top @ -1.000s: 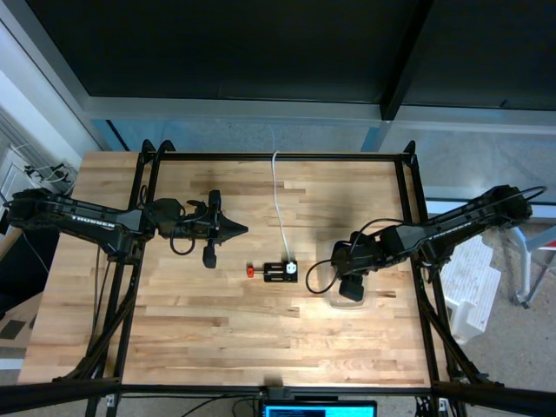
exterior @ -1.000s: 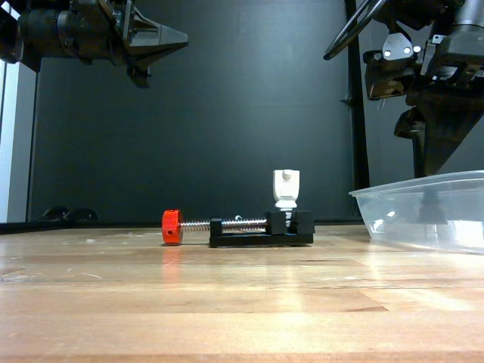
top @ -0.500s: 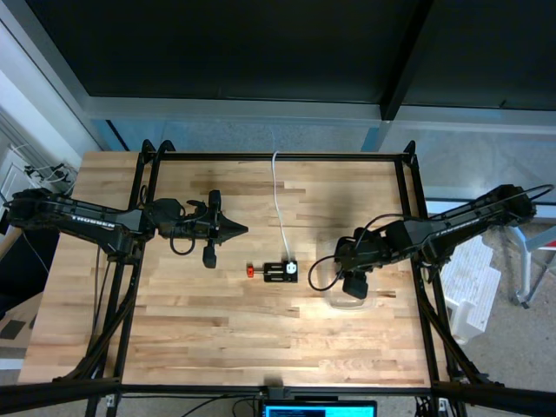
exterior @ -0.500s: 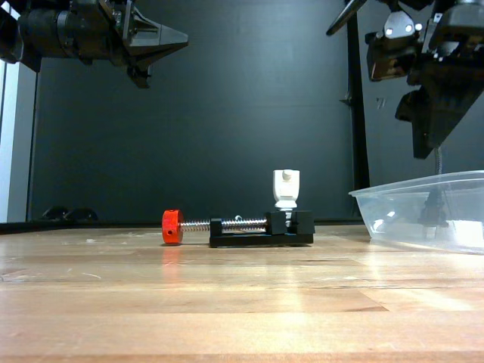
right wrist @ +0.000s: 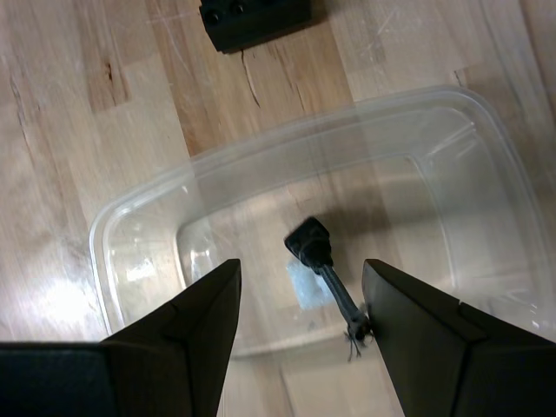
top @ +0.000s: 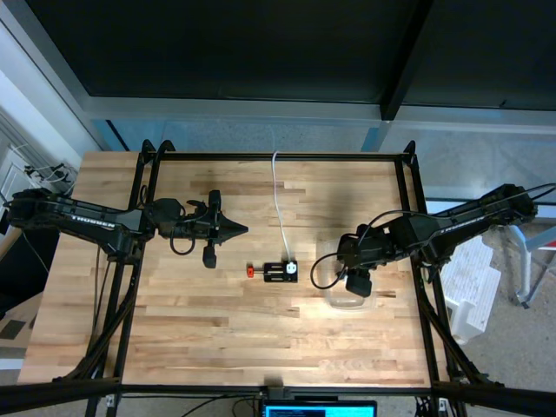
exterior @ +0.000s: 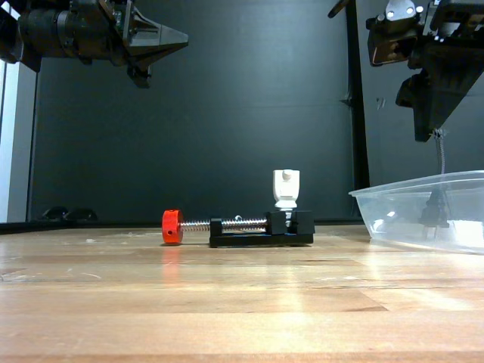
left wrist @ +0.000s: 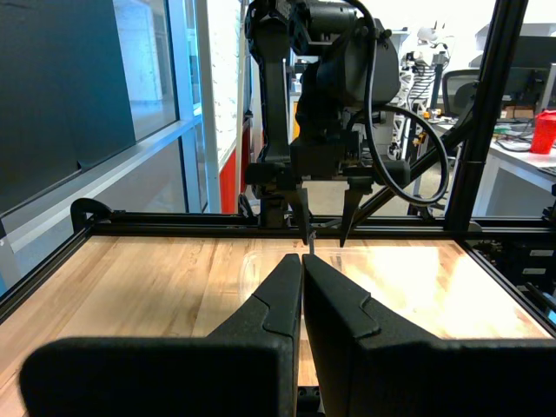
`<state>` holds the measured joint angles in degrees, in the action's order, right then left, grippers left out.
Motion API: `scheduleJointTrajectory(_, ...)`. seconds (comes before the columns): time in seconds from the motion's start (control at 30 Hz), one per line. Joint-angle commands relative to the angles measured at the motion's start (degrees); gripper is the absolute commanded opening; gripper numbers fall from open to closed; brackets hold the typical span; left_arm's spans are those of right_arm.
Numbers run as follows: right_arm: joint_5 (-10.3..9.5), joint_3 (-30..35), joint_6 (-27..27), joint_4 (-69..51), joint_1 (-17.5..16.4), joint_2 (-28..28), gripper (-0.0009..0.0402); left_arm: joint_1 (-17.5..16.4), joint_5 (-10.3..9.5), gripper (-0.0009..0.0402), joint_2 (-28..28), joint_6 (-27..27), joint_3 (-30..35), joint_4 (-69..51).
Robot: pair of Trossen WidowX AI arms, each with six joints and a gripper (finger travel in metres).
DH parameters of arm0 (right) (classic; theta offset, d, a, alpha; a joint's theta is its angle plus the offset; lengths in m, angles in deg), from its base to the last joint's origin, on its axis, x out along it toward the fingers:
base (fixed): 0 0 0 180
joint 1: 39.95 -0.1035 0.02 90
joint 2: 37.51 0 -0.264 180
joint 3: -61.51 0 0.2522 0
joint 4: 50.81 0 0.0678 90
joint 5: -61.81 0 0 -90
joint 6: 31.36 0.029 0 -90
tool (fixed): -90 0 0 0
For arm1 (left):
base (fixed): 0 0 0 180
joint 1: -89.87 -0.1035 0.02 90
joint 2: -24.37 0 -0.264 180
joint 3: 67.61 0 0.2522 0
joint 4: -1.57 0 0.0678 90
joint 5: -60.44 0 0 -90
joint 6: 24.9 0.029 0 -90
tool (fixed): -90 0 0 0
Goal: Remove the power plug from the receptacle and place in the container
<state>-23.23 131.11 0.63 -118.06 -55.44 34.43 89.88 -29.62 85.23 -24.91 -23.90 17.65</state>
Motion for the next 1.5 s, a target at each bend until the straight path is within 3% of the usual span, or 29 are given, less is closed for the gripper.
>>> scheduleJointTrajectory(0.03, 0.04, 1.05, -0.96, -0.92, 0.02, 0.04, 0.0183, 0.00, 0.02, 0.0000, 0.00, 0.00, 0.00, 0.02)
scheduleJointTrajectory(0.23, 0.39, 1.31, -2.47, -1.01, 0.13, 0.04, 0.0169, -0.02, 0.02, 0.0000, 0.00, 0.00, 0.00, 0.02)
scheduleJointTrajectory(0.4, 3.06, 1.31, -6.25, 0.55, 0.24, -0.68, 0.0148, -0.02, 0.02, 0.0000, 0.00, 0.00, 0.00, 0.02)
scheduleJointTrajectory(0.6, 2.86, 1.29, -13.60, 5.27, 4.37, -2.67, 0.0100, -0.02, 0.02, 0.0000, 0.00, 0.00, 0.00, 0.02)
scheduleJointTrajectory(0.87, 2.36, 0.76, -22.84, 12.61, 9.55, -5.11, 0.0002, 0.00, 0.02, 0.0000, 0.00, 0.00, 0.00, 0.00)
scheduleJointTrajectory(0.93, 2.14, 0.33, -25.05, 14.97, 10.58, -5.73, 0.0002, 0.00, 0.02, 0.0000, 0.00, 0.00, 0.00, 0.02)
scheduleJointTrajectory(1.07, -1.01, -0.90, -28.04, 21.24, 12.96, -7.13, -0.0002, -0.02, 0.02, 0.0000, 0.00, 0.00, 0.00, 0.00)
scheduleJointTrajectory(1.33, -2.36, -4.83, -31.58, 34.82, 15.23, -9.62, 0.0000, -0.02, 0.02, 0.0000, 0.00, 0.00, 0.00, 0.00)
scheduleJointTrajectory(1.5, -5.22, -7.85, -32.46, 44.87, 16.04, -10.56, 0.0000, 0.00, 0.02, 0.0000, 0.00, 0.00, 0.00, 0.02)
